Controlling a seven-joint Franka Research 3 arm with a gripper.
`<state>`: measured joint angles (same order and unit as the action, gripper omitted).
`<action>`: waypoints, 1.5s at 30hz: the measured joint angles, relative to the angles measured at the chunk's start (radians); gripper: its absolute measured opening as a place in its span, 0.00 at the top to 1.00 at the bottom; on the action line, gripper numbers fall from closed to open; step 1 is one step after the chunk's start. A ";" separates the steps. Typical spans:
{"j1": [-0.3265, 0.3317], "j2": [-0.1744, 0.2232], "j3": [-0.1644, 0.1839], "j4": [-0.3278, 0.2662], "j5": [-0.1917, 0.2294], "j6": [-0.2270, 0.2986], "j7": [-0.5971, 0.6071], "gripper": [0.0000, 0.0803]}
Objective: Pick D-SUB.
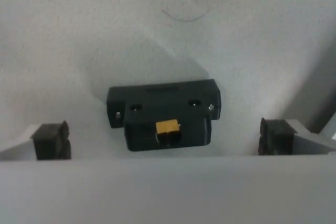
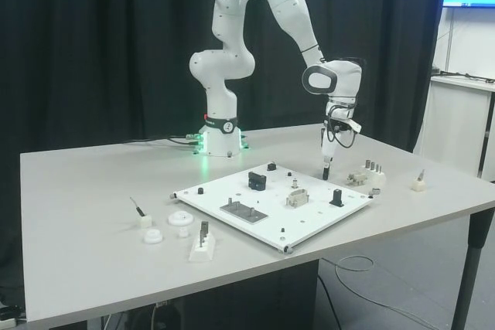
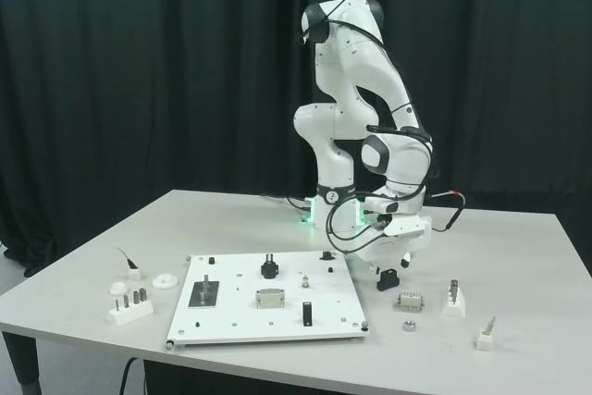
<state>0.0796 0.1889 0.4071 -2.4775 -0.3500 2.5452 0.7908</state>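
Two-finger gripper (image 1: 164, 139) wide open, straddling the black plastic D-SUB connector (image 1: 164, 112) lying on the grey table (image 1: 252, 40). Closing and lifting remain.

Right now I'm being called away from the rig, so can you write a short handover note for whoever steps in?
Pincer: open and holding nothing, hanging low over the black plug with one fingertip on each side, not touching it.
The black plug lies on the grey table, just beyond the far edge of the white board, seen under the wrist in the second room view.
Done: the arm is lined up over the plug.
Left: go down, close on the plug, lift it.
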 joint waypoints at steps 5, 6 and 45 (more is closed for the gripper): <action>-0.002 0.005 0.000 0.000 0.000 0.000 -0.002 0.00; -0.003 0.007 0.000 0.001 0.000 0.000 -0.002 0.00; -0.010 0.043 -0.005 0.015 -0.060 0.015 0.038 0.53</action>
<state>0.0697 0.2322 0.4021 -2.4628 -0.4096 2.5600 0.8284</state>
